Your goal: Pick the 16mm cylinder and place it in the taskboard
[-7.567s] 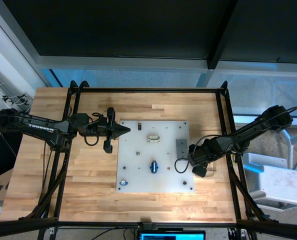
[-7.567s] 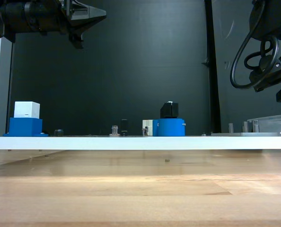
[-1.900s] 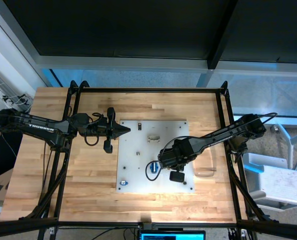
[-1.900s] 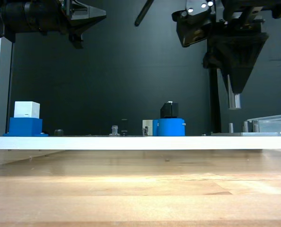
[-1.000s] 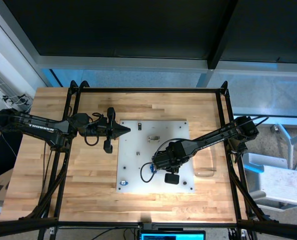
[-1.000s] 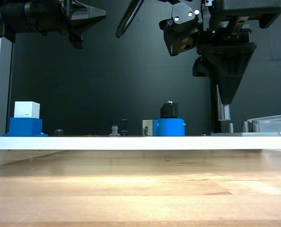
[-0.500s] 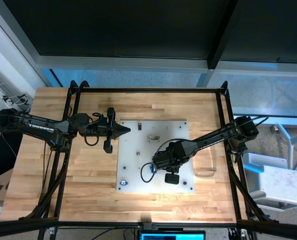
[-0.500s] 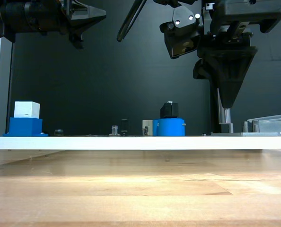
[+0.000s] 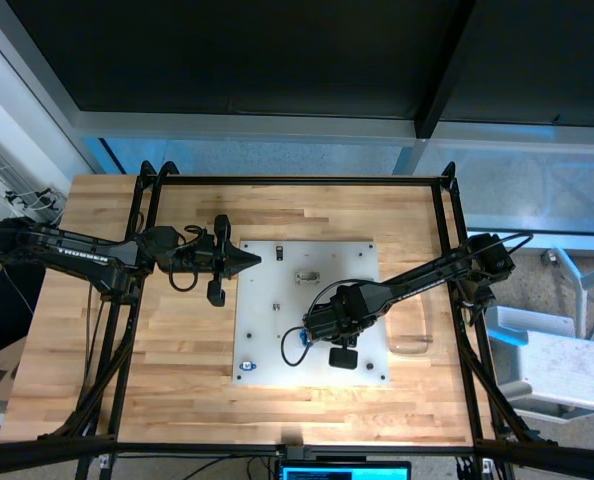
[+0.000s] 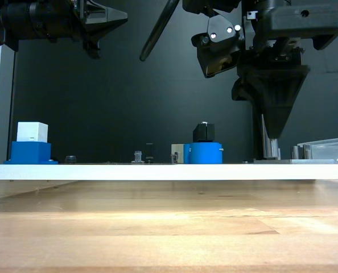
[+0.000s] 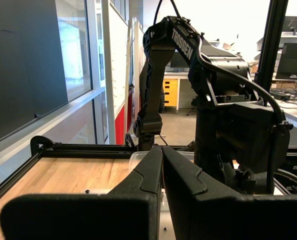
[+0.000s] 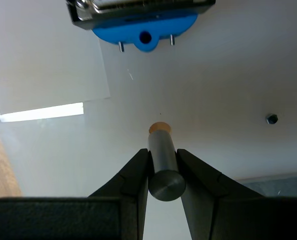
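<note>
Our right hand [image 10: 270, 132] clenches the 16mm cylinder [image 12: 161, 159] upright. Its lower end is at a tan hole [image 12: 159, 128] in the taskboard [image 9: 267, 340], right of centre in the high view and near the blue fitting [image 12: 143, 30]. We cannot tell whether it has entered. Our left hand [image 9: 249, 258], pinched shut on nothing, hangs high beside the board's upper-left edge, above the tabletop [image 9: 177, 400].

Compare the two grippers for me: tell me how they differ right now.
The left gripper has its jaws shut on nothing; the right gripper is shut on the 16mm cylinder. The left gripper lies level, high at the left edge of the taskboard; the right gripper points straight down, low over the taskboard. Both are black, with tapering jaws.
</note>
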`<state>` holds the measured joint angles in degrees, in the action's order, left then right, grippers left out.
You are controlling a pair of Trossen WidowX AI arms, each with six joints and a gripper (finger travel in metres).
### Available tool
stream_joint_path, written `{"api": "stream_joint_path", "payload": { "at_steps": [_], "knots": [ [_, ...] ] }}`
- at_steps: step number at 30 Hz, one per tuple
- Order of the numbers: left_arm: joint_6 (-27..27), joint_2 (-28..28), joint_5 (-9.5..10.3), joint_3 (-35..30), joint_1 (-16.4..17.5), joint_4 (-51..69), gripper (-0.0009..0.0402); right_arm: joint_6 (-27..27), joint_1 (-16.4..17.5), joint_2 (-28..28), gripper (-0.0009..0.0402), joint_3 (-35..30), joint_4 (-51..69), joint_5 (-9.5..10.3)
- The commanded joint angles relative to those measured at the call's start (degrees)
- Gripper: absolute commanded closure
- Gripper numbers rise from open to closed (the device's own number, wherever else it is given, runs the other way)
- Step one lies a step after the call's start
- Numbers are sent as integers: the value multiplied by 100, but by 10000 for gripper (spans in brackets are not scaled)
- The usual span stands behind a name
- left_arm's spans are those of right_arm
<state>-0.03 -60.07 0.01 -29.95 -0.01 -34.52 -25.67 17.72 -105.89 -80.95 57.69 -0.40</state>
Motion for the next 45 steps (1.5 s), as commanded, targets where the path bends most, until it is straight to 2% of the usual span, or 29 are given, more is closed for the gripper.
{"api": "stream_joint_path", "payload": {
  "at_steps": [1, 45],
  "knots": [
    [0, -2, 0, 0, 2, 0, 393, 0, 0, -2, 381, 50, -76, -2],
    [0, -2, 0, 0, 0, 0, 393, 63, -20, 0, 381, 317, -476, -9]
  ]
}}
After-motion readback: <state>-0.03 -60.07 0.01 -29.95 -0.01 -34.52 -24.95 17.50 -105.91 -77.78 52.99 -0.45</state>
